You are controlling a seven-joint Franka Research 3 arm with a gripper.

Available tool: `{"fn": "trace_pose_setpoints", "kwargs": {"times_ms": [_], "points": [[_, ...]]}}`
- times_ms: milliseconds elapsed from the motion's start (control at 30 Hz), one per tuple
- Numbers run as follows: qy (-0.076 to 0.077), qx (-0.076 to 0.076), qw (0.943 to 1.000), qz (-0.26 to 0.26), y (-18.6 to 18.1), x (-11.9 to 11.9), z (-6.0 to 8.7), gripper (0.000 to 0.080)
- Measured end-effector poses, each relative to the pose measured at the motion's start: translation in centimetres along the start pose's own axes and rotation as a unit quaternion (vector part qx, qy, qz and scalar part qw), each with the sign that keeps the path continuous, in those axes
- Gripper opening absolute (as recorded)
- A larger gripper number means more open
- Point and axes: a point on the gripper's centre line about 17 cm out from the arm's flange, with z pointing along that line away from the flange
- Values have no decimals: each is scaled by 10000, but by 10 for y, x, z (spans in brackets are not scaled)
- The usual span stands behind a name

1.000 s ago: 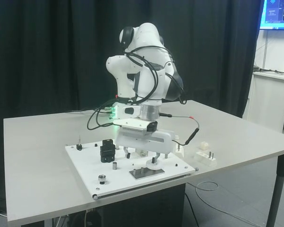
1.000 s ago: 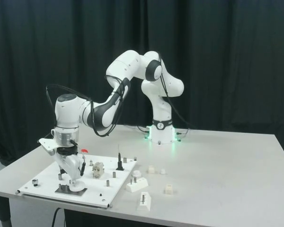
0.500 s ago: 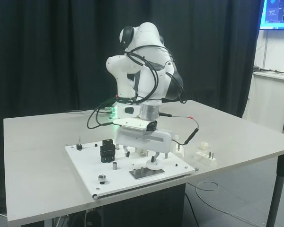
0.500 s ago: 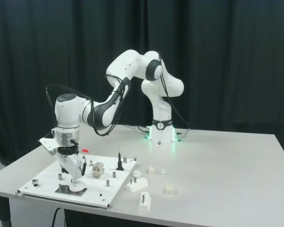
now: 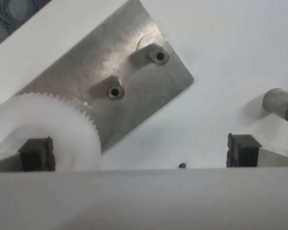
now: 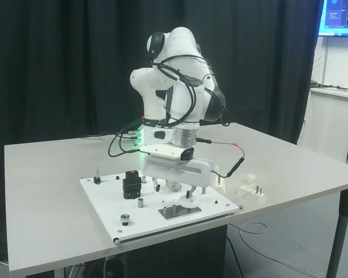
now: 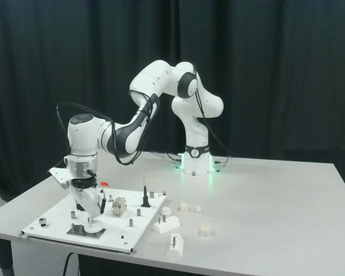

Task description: Insert large gear.

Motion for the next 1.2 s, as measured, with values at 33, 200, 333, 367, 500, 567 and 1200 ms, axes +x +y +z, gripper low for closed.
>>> {"fn": "trace_pose_setpoints", "kwargs": {"times_ms": [33,200,333,367,500,567,1200], "points": [[0,0,10000,0,0,0,0,800],[0,-2,10000,-2,0,0,0,800],[0,-9,10000,-5,0,0,0,800],[0,-12,10000,-7,1,0,0,800],[-1,-21,10000,-13,1,0,0,800],[-10,-27,10000,-15,1,-1,0,800],[-224,-175,9996,-46,-1,-17,-1,800]]}}
